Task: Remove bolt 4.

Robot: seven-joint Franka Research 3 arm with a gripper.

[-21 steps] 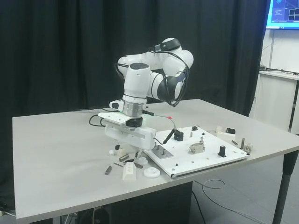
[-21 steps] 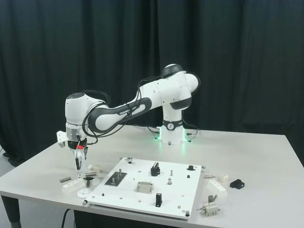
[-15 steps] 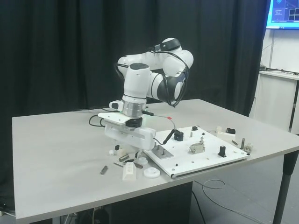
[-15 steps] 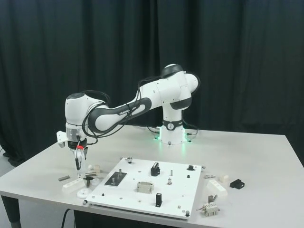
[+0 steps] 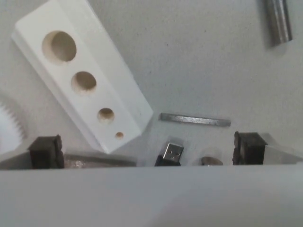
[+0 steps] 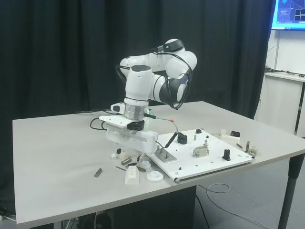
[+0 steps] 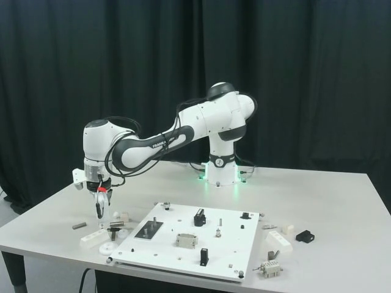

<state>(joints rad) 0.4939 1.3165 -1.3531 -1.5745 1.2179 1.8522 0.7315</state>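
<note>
The gripper [image 5: 147, 150] hangs with its jaws wide apart and empty above the grey table [image 6: 52, 143], over a white block [image 5: 85, 75] with four holes and a thin grey bar [image 5: 195, 120]; the bolt [image 6: 98, 172] lies loose on the table, well apart

Even, soft overhead light — faint shadows, no glare — wrist foreground blurred.

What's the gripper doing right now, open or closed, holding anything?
Gripper: open, fingers spread apart and holding nothing, hovering over loose parts beside the white block with holes.
</note>
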